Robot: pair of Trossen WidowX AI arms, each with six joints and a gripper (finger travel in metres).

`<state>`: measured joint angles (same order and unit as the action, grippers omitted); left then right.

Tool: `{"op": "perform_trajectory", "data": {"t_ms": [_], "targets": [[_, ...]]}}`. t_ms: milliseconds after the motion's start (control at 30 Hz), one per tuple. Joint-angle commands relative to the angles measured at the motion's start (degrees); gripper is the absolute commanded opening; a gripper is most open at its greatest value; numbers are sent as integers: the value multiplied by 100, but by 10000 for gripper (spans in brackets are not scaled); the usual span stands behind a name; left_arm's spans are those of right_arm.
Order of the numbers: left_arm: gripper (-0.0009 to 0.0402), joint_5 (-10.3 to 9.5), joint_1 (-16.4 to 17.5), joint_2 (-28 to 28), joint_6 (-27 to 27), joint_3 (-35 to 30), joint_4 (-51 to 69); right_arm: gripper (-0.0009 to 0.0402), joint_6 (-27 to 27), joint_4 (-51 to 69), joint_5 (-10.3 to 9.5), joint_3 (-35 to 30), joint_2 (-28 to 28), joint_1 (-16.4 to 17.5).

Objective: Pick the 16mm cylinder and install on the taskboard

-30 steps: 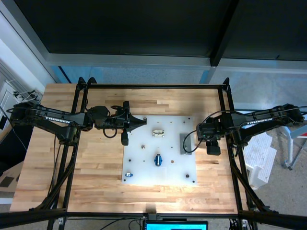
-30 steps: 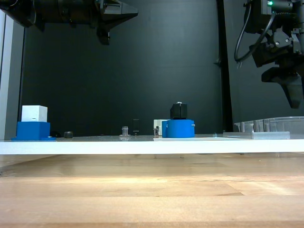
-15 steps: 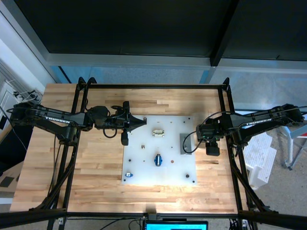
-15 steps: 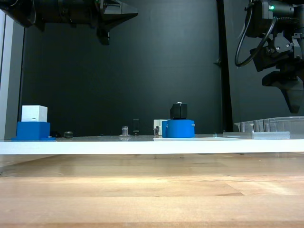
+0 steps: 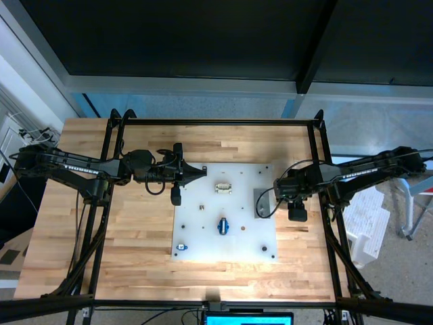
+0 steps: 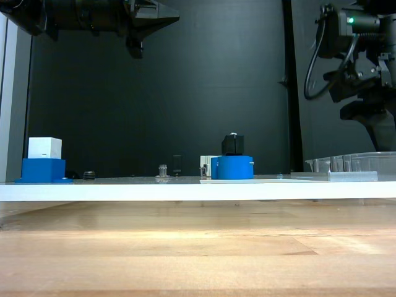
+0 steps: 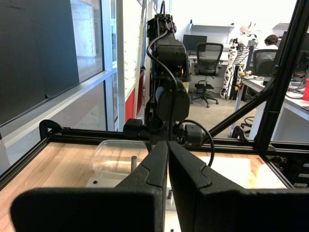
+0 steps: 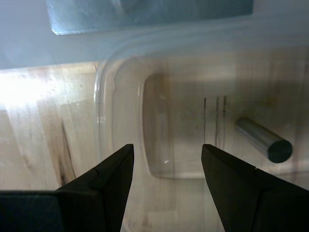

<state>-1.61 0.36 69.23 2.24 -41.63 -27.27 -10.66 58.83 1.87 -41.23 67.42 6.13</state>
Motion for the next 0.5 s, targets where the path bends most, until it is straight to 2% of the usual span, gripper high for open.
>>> {"op": "perform_trajectory", "data": {"t_ms": [33,500], "targets": [[1,2,0,0,-2,0,0,194,0,-7,-11,-2,153,7],[1,2,0,0,-2,0,0,194,-46,-59,-4,24,363,39]]}}
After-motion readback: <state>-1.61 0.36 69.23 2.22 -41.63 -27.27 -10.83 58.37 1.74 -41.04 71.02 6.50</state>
